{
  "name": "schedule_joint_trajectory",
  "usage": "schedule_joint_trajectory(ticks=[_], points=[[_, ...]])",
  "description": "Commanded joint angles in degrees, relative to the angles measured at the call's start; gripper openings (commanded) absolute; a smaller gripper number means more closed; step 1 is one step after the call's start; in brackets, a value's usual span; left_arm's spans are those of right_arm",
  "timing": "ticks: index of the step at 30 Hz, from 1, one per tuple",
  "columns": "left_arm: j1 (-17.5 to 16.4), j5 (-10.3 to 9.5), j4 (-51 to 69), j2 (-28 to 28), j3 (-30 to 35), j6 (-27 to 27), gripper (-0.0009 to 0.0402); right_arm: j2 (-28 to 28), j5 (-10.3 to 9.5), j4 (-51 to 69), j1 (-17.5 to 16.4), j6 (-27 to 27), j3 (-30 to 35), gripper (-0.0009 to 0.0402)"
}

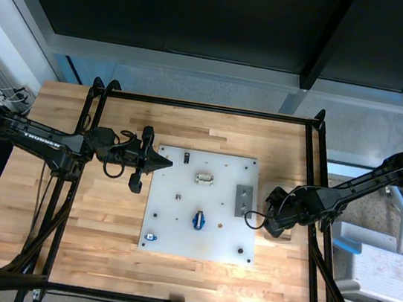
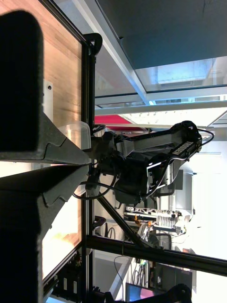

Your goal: Pick the 16mm cylinder and place it in the container

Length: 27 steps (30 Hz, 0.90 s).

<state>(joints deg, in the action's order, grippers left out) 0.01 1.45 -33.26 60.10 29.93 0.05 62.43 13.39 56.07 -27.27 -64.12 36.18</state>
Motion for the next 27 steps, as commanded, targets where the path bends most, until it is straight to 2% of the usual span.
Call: schedule_joint_trajectory(ticks=[1, 19, 27], points=[[-0.02, 0.02, 0.0, 0.02, 0.02, -0.02, 0.0, -0.02, -1.29, 0.0, -0.07, 0.31, 0.96, 0.0149], [0.0, 0.02, 0.0, 0.0, 0.02, -0.02, 0.0, -0.02, -1.44, 10.23, -0.17, 0.26, 11.87, 0.0149], [0.0, 0.02, 0.0, 0.02, 0.02, -0.02, 0.0, -0.02, -1.51, 10.36, -0.17, 0.22, 12.28, 0.0149]])
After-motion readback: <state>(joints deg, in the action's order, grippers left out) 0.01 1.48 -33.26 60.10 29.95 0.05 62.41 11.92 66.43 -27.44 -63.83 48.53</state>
